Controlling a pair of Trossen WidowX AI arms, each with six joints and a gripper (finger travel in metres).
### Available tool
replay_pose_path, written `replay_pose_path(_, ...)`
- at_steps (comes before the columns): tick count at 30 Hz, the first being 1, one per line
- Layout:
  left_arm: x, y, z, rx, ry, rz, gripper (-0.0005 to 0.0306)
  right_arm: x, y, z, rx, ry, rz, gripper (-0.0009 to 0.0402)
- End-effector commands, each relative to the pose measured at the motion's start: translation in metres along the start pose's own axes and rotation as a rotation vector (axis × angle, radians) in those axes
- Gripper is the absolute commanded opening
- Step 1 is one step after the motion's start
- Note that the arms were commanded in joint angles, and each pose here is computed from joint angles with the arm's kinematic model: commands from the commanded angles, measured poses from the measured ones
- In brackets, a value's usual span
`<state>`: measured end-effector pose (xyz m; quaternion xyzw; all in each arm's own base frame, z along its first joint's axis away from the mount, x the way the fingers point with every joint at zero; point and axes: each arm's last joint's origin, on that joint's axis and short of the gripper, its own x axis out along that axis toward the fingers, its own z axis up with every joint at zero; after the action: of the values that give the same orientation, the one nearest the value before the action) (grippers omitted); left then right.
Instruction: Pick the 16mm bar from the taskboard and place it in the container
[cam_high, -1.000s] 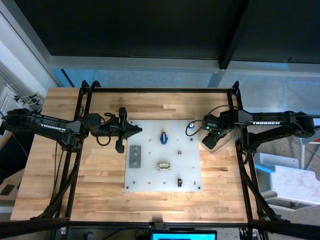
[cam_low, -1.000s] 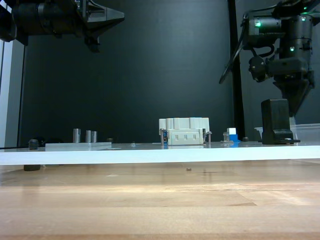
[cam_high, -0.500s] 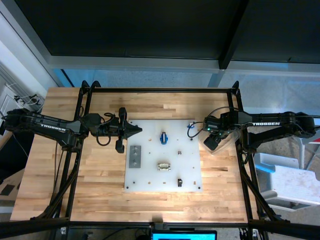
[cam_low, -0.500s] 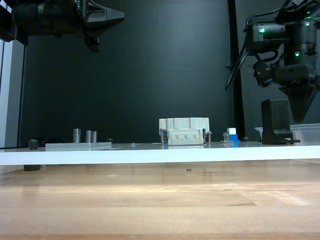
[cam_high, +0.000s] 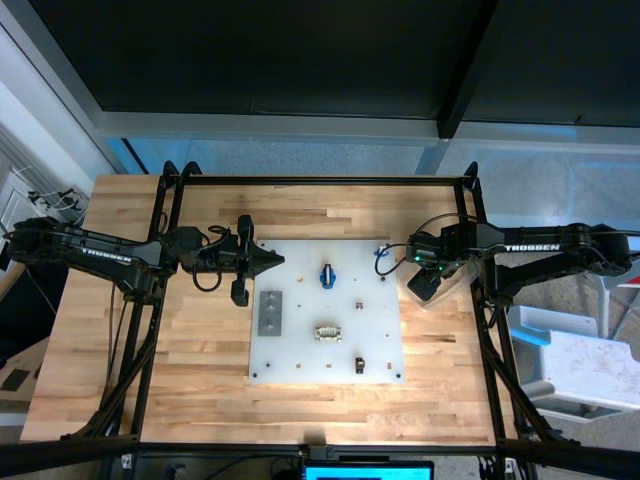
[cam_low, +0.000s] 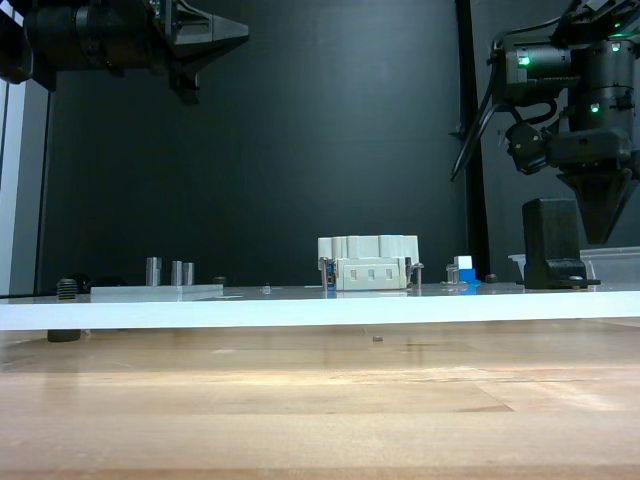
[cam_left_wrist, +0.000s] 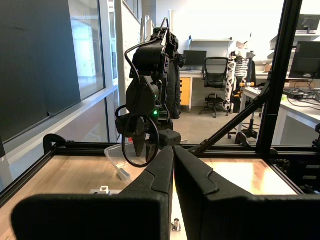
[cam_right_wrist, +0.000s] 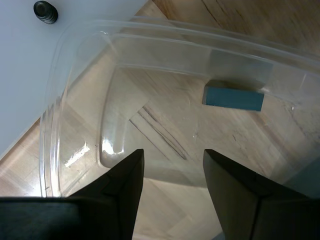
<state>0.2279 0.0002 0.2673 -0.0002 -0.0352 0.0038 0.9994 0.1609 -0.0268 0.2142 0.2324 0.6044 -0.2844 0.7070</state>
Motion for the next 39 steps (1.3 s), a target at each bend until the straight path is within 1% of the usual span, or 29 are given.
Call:
replay_pose_path(1, 0.0000, 0.0001, 0.0000, 0.000, 0.000, 0.000, 0.0000, 0.0000, 0.0001, 0.0001, 0.000, -0.001, 0.000, 0.0181)
replay_pose_path(9, 0.0001, 0.0000, -0.0001, 0.000, 0.000, 0.000, 0.0000, 0.0000, 0.0002, 0.0003, 0.000, -0.003, 0.001, 0.0197)
replay_pose_path(39, 0.0001, 0.0000, -0.0001, 0.000, 0.000, 0.000, 0.0000, -0.0001, 0.0003, 0.0004, -0.003, -0.004, 0.002, 0.0197)
